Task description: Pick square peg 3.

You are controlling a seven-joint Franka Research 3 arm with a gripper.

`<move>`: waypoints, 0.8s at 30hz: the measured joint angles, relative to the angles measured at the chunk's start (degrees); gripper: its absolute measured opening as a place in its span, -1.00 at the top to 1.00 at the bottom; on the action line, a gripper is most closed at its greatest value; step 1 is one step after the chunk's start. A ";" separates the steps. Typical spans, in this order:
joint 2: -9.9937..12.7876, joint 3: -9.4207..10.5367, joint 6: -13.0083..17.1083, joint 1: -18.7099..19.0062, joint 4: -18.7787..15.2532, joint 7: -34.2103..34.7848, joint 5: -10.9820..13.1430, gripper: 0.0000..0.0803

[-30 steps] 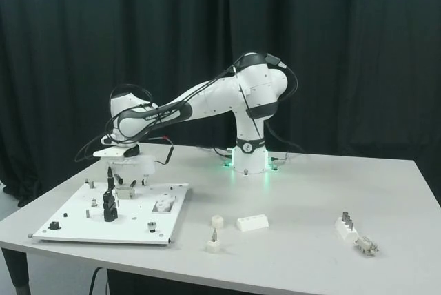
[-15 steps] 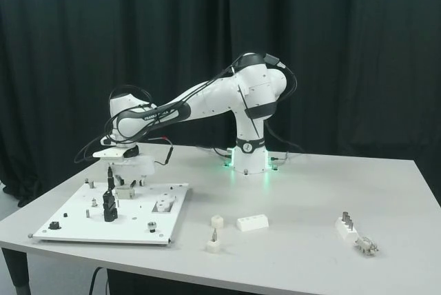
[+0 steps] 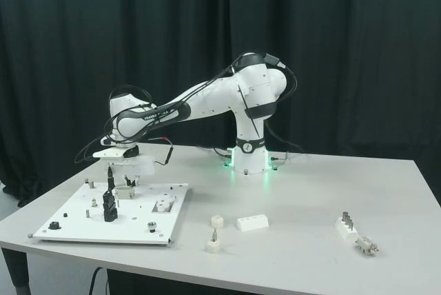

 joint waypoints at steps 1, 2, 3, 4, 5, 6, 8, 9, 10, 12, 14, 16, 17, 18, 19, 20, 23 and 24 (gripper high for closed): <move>0.00 -0.01 0.00 0.00 0.00 0.00 0.00 0.23; -0.01 -0.04 0.00 0.00 0.00 0.00 0.00 0.23; -0.01 -0.08 0.00 0.00 0.01 0.00 0.00 0.71; -0.02 -0.15 0.00 0.00 0.02 0.00 0.00 0.71; -0.02 -0.23 0.00 0.01 0.04 0.00 0.00 0.71; -0.03 -0.34 0.00 0.02 0.06 0.01 -0.01 0.71; -0.03 -0.76 -0.16 0.09 0.11 0.01 -0.07 0.71; -0.03 -1.00 -0.34 0.14 0.14 0.02 -0.12 0.71; -0.03 -1.31 -0.60 0.21 0.16 0.03 -0.19 0.71; -0.03 -2.01 -1.22 0.36 0.21 0.04 -0.44 0.82; -0.03 -2.79 -2.06 0.56 0.25 0.05 -0.76 0.82; -0.03 -3.61 -2.82 0.79 0.27 0.09 -1.22 0.82; -0.03 -3.99 -3.19 0.91 0.28 0.12 -1.45 0.82; -0.03 -4.31 -3.48 1.01 0.28 0.15 -1.60 0.82; -0.03 -4.64 -3.83 1.11 0.30 0.18 -1.73 0.82; -0.03 -4.95 -4.17 1.20 0.30 0.20 -1.85 0.82; -0.02 -5.69 -4.88 1.44 0.31 0.24 -2.13 0.82; -0.02 -5.88 -5.05 1.50 0.31 0.25 -2.21 0.82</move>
